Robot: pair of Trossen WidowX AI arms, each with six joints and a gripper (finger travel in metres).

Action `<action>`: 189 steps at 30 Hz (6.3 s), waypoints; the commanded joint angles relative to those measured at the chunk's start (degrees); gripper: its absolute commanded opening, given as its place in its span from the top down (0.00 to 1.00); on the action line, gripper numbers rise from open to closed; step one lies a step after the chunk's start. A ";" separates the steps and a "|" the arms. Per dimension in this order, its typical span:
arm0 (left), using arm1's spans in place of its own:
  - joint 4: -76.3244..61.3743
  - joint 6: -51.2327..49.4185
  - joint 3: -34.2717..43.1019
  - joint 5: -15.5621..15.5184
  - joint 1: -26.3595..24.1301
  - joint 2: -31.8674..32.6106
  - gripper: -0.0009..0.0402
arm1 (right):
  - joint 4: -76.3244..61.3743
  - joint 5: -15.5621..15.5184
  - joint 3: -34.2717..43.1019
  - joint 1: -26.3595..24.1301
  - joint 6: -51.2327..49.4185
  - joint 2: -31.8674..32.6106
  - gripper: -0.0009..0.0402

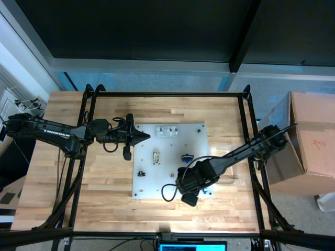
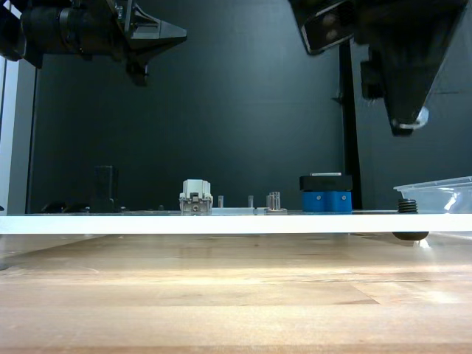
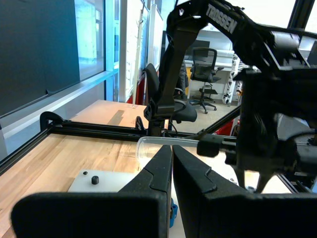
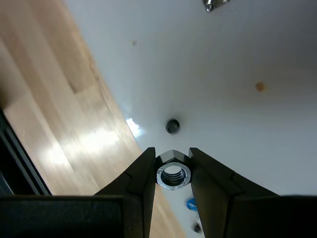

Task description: Unfasten the M12 nut and place it in the container

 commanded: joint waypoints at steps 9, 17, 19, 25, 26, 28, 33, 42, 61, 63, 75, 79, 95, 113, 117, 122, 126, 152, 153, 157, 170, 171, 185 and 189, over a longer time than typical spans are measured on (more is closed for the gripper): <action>0.00 0.02 0.02 0.02 0.02 0.02 0.98 | -1.01 1.51 -11.80 -0.83 -9.49 -14.05 0.91; 0.02 0.02 0.02 0.02 0.02 0.02 0.98 | -1.66 1.51 -23.80 -2.45 -16.20 -25.46 0.91; 0.00 0.02 0.02 0.02 0.02 0.02 0.98 | -2.08 1.51 -26.47 -2.97 -17.70 -28.09 0.91; 0.02 0.02 0.02 0.02 0.02 0.02 0.98 | -2.40 1.46 -34.14 -4.13 -20.28 -34.88 0.91; 0.02 0.02 0.02 0.02 0.02 0.02 0.98 | -2.40 1.46 -35.10 -4.26 -21.00 -35.78 0.91; 0.00 0.02 0.02 0.02 0.02 0.02 0.98 | -2.40 1.49 -36.59 -4.31 -21.20 -37.18 0.91; 0.00 0.02 0.02 0.04 0.02 0.02 0.98 | -2.29 1.53 -38.97 -4.35 -21.20 -38.62 0.91; 0.02 0.02 0.02 0.02 0.02 0.02 0.98 | 6.78 1.53 -46.97 -4.35 -21.18 -36.98 0.91; 0.00 0.02 0.02 0.02 0.02 0.02 0.98 | 13.27 2.99 -50.75 -4.33 -20.96 -33.57 0.55; 0.00 0.02 0.02 0.02 0.02 0.02 0.98 | 13.22 2.97 -50.71 -4.31 -20.96 -33.57 0.47; 0.00 0.02 0.02 0.02 0.02 0.02 0.98 | 5.49 2.95 -45.53 -4.22 -21.16 -34.64 0.28; 0.00 0.02 0.02 0.02 0.02 0.02 0.98 | -1.33 3.04 -40.76 -4.33 -21.29 -36.37 0.32; 0.00 0.02 0.02 0.02 0.02 0.02 0.98 | -12.26 5.86 -23.21 -9.53 -27.96 -37.38 0.97; 0.00 0.02 0.02 0.02 0.02 0.02 0.98 | 23.34 5.46 -24.83 -24.90 -43.98 -37.27 0.98; 0.00 0.02 0.02 0.02 0.02 0.02 0.98 | 37.66 5.11 -28.92 -26.10 -44.81 -37.27 0.98; 0.00 0.02 0.02 0.02 0.02 0.02 0.98 | 55.17 1.07 -34.95 -26.12 -45.22 -36.89 0.98; 0.00 0.02 0.02 0.02 0.02 0.02 0.98 | 66.82 0.87 -39.06 -26.14 -45.20 -36.89 0.98; 0.00 0.02 0.02 0.02 0.02 0.02 0.98 | 88.28 -0.04 -47.60 -27.56 -43.28 -36.89 0.98; 0.00 0.02 0.02 0.02 0.02 0.02 0.98 | 88.35 -0.04 -47.67 -27.54 -43.25 -36.89 0.98; 0.00 0.02 0.02 0.04 0.02 0.02 0.98 | 88.46 -0.59 -47.65 -27.45 -43.21 -36.89 0.98; 0.00 0.02 0.02 0.02 0.02 0.02 0.98 | 88.48 -1.07 -47.65 -27.30 -43.06 -36.96 0.98; 0.00 0.02 0.02 0.02 0.02 0.02 0.98 | 88.50 -1.07 -47.65 -27.30 -43.12 -36.96 0.98; 0.00 0.02 0.02 0.02 0.02 0.02 0.98 | 88.39 -1.05 -47.65 -27.34 -43.15 -36.96 0.98; 0.00 0.02 0.02 0.02 0.02 0.02 0.98 | 88.39 -1.05 -47.65 -27.34 -43.15 -36.96 0.98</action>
